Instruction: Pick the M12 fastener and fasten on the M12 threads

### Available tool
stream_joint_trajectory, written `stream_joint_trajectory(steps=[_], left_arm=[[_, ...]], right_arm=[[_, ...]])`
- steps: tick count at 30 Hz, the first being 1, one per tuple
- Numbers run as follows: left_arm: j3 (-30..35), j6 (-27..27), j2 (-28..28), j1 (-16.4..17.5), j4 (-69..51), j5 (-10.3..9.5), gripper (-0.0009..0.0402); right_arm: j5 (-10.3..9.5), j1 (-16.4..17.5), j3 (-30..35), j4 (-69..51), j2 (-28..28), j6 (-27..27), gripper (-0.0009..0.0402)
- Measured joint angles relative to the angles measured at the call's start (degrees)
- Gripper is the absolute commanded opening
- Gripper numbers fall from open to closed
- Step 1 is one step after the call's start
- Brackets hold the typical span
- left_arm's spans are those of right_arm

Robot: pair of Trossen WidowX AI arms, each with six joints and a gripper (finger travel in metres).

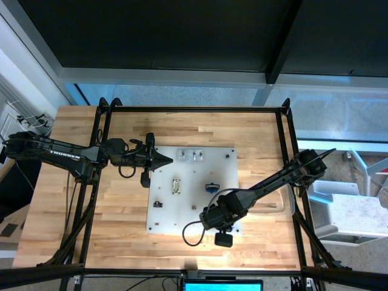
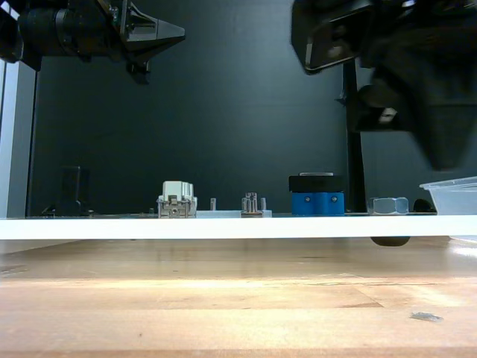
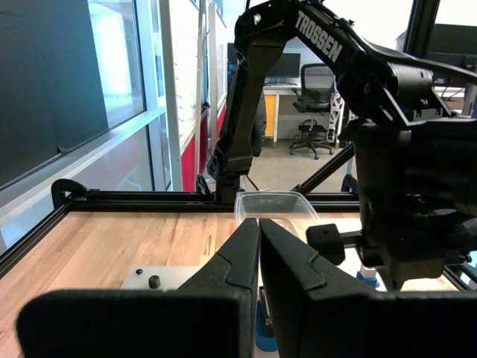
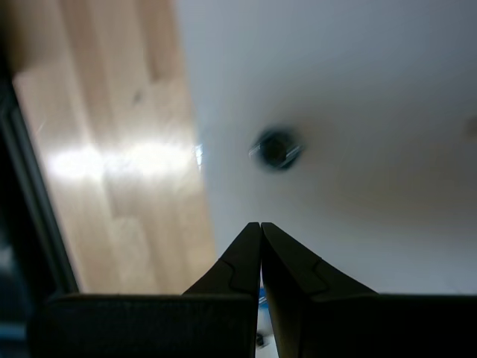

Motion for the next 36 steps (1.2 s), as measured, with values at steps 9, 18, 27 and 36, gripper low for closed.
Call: stream_joint_trajectory(steps=[9,18,27,36], left_arm=[[0.0,0.0,0.0,0.0,0.0,0.02,0.0],[0.0,0.0,0.0,0.0,0.0,0.0,0.0],[0.0,0.0,0.0,0.0,0.0,0.0,0.0],[0.0,0.0,0.0,0.0,0.0,0.02,0.0]], right_arm=[[7.23,0.0,1.6,-0.3,-0.7,-0.1,0.0],[14.6,0.0,1.4,1.9,1.0,-0.2,0.0],[12.39,0.2,1.3,5.2,3.8,-0.2,0.0],[9.84,0.3,1.2,2.8,3.8,-0.1,0.0]])
